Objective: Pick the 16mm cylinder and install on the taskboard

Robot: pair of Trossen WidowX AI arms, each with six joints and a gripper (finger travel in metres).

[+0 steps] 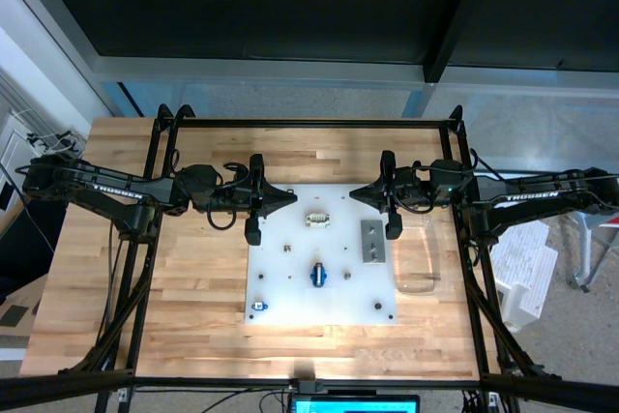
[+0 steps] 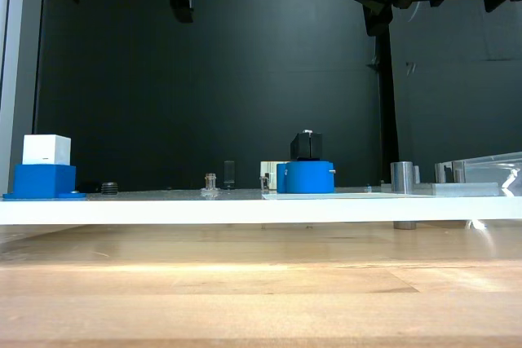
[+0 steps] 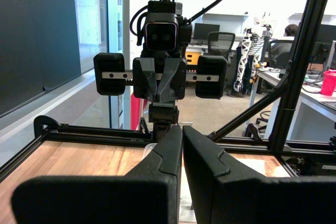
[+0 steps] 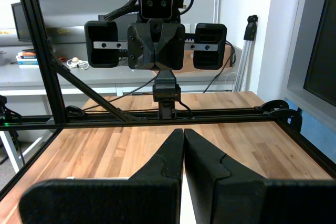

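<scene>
Right pincer (image 1: 354, 193) closed, high over the taskboard's (image 1: 280, 287) far edge; left pincer (image 1: 288, 197) opposite, also closed. The 16mm cylinder (image 2: 401, 177) stands upright, below the right pincer and nearer the bench front, beside the grey block (image 1: 373, 239). Advised: open wide, descend plumb, straddle it centrally.

— From above the near edge we look down and away over the whole desk (image 1: 174, 278); from desk-top height we look level, close along the taskboard (image 2: 245, 209).
— Both show us that board. Our wrist cameras sight along the left pincer (image 3: 182, 129) and right pincer (image 4: 183, 132), each facing the other.
</scene>
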